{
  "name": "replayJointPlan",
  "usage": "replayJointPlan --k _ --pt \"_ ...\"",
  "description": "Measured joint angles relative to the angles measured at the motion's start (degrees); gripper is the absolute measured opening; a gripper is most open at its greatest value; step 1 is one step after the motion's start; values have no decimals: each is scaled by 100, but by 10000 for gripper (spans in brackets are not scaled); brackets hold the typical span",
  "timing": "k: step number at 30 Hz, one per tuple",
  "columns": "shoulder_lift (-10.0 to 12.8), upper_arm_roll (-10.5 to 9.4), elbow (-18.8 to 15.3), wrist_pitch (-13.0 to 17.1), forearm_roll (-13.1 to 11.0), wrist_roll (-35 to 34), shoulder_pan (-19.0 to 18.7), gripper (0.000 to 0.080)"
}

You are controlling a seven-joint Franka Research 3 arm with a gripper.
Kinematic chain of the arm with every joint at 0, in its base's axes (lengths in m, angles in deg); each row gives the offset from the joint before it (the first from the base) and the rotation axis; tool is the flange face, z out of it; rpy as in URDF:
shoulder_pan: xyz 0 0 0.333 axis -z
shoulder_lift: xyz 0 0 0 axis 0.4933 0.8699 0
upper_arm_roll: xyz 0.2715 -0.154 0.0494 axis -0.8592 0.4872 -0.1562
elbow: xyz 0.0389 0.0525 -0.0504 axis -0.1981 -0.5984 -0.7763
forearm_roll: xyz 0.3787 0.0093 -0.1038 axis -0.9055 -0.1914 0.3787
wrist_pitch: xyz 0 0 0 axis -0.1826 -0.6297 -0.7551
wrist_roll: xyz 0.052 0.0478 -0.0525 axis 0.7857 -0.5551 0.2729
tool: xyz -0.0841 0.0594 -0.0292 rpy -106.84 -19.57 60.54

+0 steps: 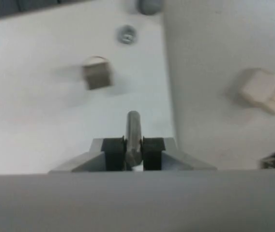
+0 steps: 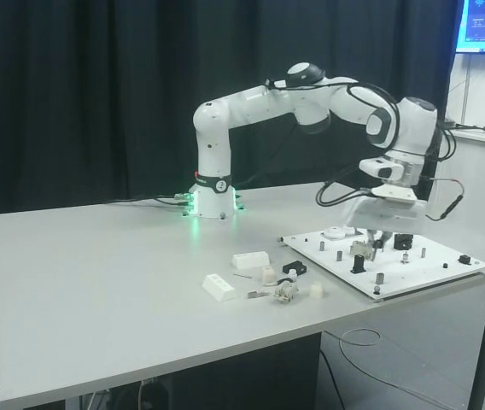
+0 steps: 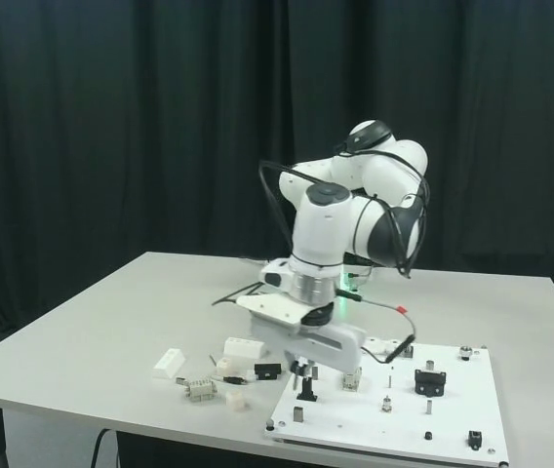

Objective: Place round peg 2.

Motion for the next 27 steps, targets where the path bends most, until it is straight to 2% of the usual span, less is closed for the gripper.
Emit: replayJointPlan --k 9,15,21,27 --pt "71 260 -595 -57 -22 683 -77 74" --pt "146 411 -1050 -30 -141 1185 -161 74" --pt "263 551 -1517 100 -334 1684 -256 74" --pt "287 563 -1953 337 -421 2073 -340 74"
